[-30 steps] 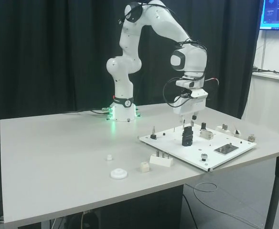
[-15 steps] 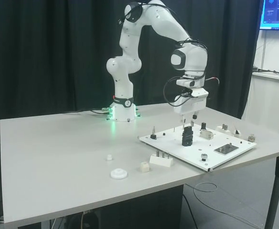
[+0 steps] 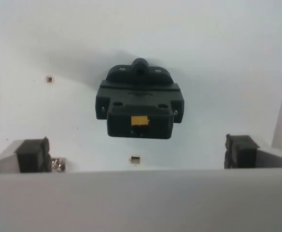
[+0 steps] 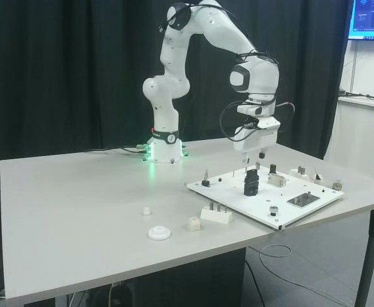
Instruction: Pick square peg 2.
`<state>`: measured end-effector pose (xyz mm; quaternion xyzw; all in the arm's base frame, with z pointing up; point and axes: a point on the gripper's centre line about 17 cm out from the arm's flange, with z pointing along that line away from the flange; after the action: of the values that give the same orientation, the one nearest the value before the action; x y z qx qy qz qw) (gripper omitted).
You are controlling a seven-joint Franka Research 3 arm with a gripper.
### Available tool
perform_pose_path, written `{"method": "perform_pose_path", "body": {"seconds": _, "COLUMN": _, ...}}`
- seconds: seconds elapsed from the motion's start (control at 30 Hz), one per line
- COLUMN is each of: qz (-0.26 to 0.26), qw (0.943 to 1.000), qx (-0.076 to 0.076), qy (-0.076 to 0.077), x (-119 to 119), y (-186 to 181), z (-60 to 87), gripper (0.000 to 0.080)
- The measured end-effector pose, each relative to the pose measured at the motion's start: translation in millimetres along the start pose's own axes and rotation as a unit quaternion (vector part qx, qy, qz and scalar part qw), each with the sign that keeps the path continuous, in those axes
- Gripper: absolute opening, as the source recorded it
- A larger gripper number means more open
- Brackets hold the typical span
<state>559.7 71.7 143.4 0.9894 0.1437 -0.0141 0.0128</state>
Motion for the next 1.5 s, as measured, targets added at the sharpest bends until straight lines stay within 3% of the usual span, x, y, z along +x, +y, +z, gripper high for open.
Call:
{"method": "perform_pose_path", "body": {"seconds": 0.2, "qz": -0.004, "qw": 1.0000, "qx": -0.001, "qy": 0.000, "x": 2, "y": 1, "z": -3.2, "gripper": 0.0800}}
{"method": "perform_pose_path", "body": {"seconds": 0.43, "qz": -0.033, "qw": 0.9994, "qx": -0.013, "qy": 0.002, "x": 7, "y": 9, "z": -11.1, "gripper": 0.0800}}
{"method": "perform_pose_path", "body": {"seconds": 0.87, "qz": -0.098, "qw": 0.9947, "qx": -0.030, "qy": 0.010, "x": 15, "y": 52, "z": -22.5, "gripper": 0.0800}}
{"method": "perform_pose_path", "body": {"seconds": 1.2, "qz": -0.135, "qw": 0.9902, "qx": -0.035, "qy": 0.008, "x": 15, "y": 92, "z": -20.9, "gripper": 0.0800}}
{"method": "perform_pose_path", "body": {"seconds": 1.5, "qz": -0.181, "qw": 0.9829, "qx": -0.036, "qy": -0.002, "x": 12, "y": 119, "z": -9.4, "gripper": 0.0800}}
